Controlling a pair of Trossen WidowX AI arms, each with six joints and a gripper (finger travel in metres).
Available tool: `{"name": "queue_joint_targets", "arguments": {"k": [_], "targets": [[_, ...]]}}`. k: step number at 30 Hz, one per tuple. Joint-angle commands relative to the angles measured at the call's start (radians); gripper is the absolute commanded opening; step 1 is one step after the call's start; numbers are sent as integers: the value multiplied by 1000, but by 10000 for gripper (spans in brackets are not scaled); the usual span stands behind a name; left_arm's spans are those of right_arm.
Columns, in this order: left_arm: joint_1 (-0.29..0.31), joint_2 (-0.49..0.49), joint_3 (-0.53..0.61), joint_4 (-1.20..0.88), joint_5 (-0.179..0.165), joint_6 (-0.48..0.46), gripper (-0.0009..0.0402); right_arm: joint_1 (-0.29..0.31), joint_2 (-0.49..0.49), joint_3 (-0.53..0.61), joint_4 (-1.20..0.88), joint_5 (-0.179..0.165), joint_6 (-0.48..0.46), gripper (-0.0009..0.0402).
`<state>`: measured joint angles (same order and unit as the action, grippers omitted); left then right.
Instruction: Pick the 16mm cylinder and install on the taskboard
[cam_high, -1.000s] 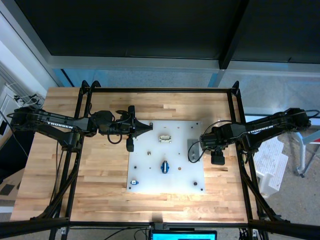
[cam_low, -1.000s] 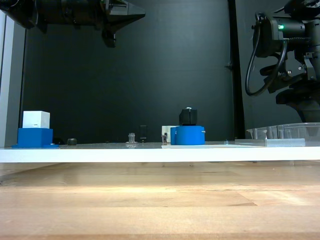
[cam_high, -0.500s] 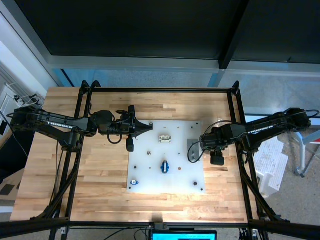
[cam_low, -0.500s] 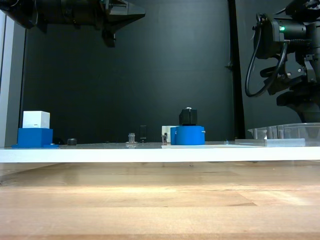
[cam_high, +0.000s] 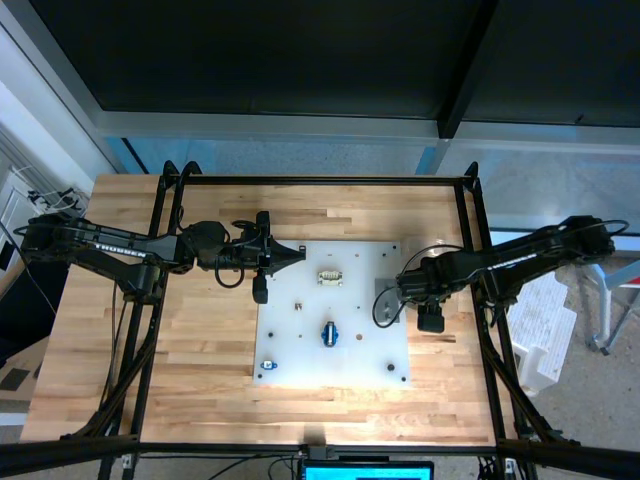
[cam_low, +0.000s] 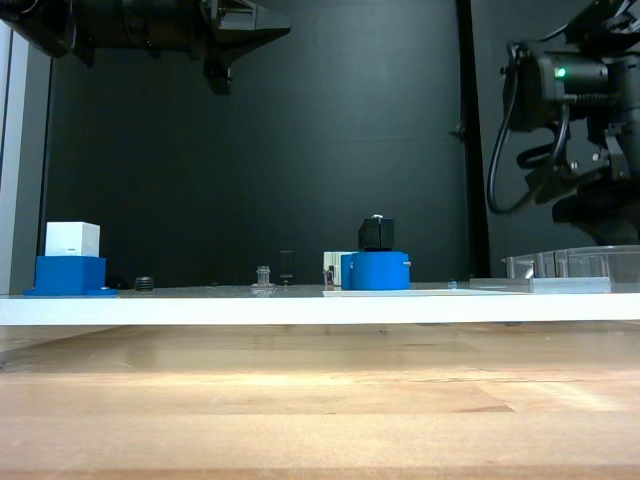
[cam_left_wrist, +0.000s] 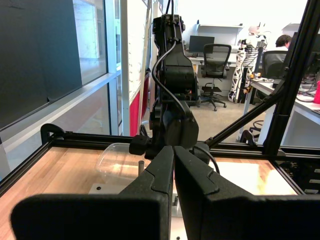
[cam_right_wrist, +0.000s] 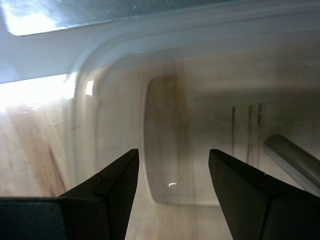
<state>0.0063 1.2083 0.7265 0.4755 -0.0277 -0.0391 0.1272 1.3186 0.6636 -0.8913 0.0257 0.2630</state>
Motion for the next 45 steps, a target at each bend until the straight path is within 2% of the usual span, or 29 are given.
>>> {"name": "queue_joint_targets", "arguments": {"k": [1,26,37,45], "targets": [[0,0,0,0,0,0,1,2,37,-5,27,0,-2,194],[0,0,0,0,0,0,1,7,47,-33,68,0,9,190],[0,0,0,0,0,0,1,9,47,-33,68,-1,10,160],[0,0,0,0,0,0,1,10,42,-27,65,-1,9,108]]}}
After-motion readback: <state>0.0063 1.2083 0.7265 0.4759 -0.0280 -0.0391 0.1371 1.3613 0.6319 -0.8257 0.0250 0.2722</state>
